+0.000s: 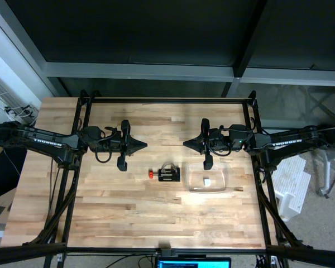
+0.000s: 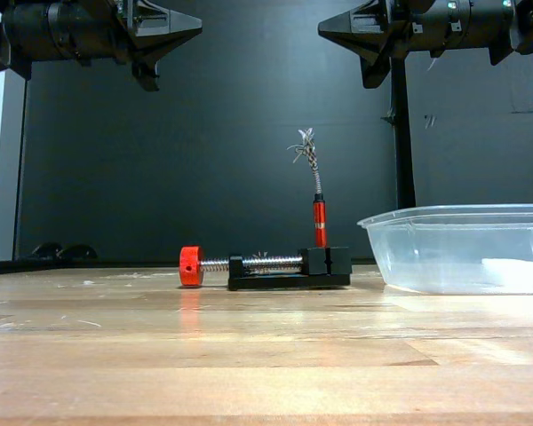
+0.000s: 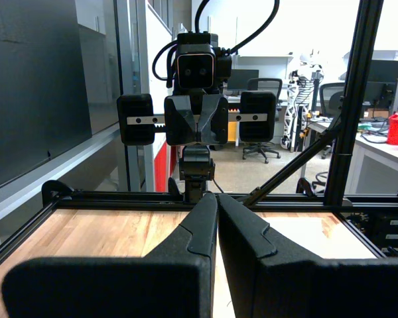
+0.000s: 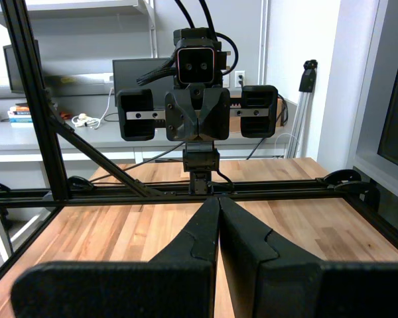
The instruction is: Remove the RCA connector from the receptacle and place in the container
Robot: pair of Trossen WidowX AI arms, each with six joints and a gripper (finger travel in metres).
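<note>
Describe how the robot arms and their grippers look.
Both arms are black with white lettering on the forearm and looping black cables. The left gripper, above the left half of the light wooden table, and the right gripper, above its right half, end in black wedge-shaped fingers tapering to a point.

left gripper (image 1: 140, 145): raised, fingers closed | right gripper (image 1: 188, 144): raised, fingers closed

The receptacle (image 1: 166, 174) sits mid-desk (image 1: 128, 215), and the container (image 1: 226, 180) is just beside it on the right. The RCA connector (image 2: 320, 222) stands upright in the receptacle's right end. A small square piece (image 1: 207, 181) lies in the container. The left gripper (image 1: 143, 145) and right gripper (image 1: 186, 144) hang above and behind these, facing each other, apart.
</note>
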